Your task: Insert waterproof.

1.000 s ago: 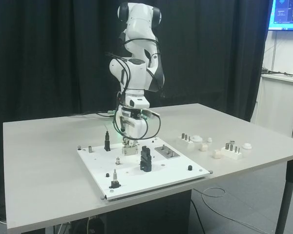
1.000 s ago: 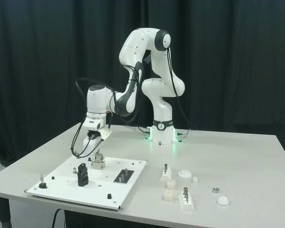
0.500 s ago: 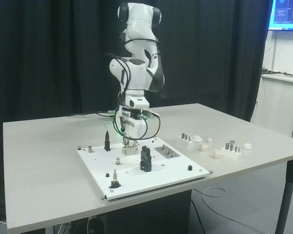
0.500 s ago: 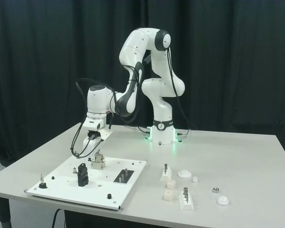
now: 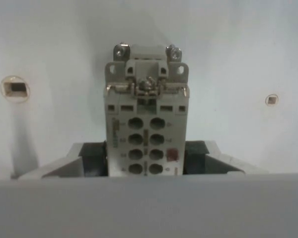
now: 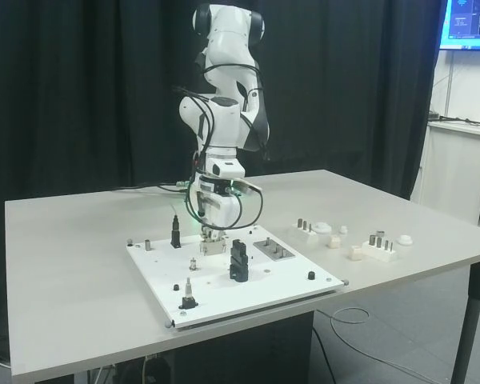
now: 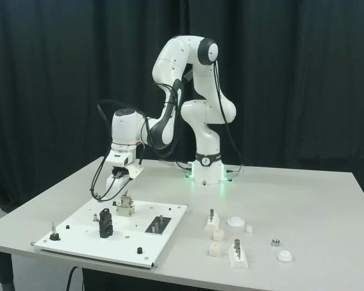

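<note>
The waterproof connector (image 5: 146, 134) is a grey-white block with a metal clamp on top and two rows of round holes. It stands upright in a dark socket (image 5: 193, 156) on the white board (image 5: 228, 59). In the room views the connector (image 6: 212, 245) (image 7: 125, 208) sits near the middle of the board (image 6: 280, 276) (image 7: 79, 233). My gripper (image 6: 214, 233) (image 7: 122, 194) hangs straight down directly over it, very close to its top. Whether it touches or holds the connector is hidden.
On the board stand a black block (image 6: 238, 262) (image 7: 104, 223), a black post (image 6: 176, 232), a thin pin on a black foot (image 6: 189, 298) and a grey plate with pegs (image 6: 274, 250). Loose white parts (image 6: 380, 248) (image 7: 236, 254) lie on the table beside the board.
</note>
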`<state>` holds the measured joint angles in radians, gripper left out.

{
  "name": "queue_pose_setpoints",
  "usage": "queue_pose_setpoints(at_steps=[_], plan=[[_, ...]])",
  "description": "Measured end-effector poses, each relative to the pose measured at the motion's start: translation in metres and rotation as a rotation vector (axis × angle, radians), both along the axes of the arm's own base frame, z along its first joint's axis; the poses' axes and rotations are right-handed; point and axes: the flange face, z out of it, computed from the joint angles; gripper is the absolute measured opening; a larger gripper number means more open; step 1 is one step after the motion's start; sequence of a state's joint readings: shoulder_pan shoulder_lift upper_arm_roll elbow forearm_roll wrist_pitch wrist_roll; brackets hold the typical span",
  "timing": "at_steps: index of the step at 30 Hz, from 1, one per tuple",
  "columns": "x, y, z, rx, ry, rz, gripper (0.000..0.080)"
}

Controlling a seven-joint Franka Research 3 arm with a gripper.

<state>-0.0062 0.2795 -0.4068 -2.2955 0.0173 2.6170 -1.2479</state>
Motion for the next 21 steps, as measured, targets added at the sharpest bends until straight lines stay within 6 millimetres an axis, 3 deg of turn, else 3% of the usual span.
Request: queue_pose_setpoints(at_steps=[21], plan=[[0.0010, 0.0021, 0.0014, -0.014, -0.009, -0.033, 0.0323]])
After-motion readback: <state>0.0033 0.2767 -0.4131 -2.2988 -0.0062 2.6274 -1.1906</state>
